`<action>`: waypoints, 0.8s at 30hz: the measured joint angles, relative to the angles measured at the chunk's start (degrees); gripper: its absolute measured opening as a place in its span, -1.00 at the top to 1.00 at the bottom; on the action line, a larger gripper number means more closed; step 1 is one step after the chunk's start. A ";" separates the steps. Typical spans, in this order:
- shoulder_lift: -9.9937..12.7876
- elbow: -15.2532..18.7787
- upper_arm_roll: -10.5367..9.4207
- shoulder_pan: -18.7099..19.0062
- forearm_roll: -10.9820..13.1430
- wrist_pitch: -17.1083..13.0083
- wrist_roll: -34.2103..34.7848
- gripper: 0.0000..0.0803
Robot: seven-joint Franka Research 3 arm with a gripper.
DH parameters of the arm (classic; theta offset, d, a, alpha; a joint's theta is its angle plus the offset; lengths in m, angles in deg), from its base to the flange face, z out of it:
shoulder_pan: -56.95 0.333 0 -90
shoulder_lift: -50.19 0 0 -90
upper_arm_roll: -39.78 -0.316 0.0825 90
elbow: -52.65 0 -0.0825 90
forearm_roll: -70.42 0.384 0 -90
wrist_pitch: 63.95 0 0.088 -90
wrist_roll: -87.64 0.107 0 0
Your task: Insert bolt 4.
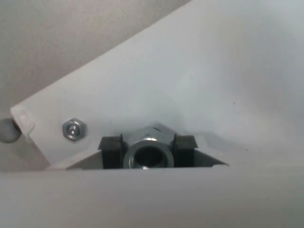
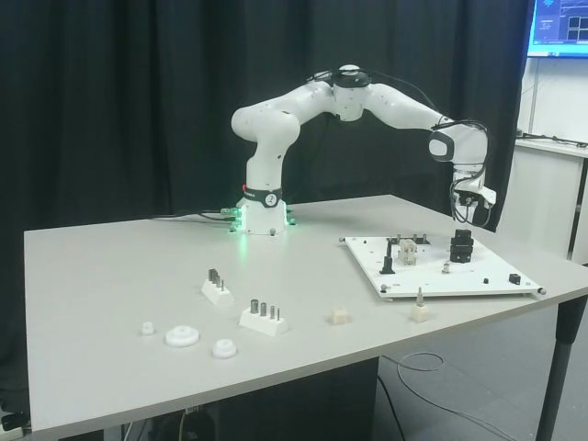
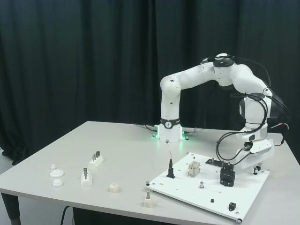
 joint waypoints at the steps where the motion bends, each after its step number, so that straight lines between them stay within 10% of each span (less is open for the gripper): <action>1: 0.00 -0.01 0.00 -0.01 0.00 0.00 0.06 0.44; 24: 0.01 -0.02 -0.06 -0.11 0.00 -0.03 8.78 0.44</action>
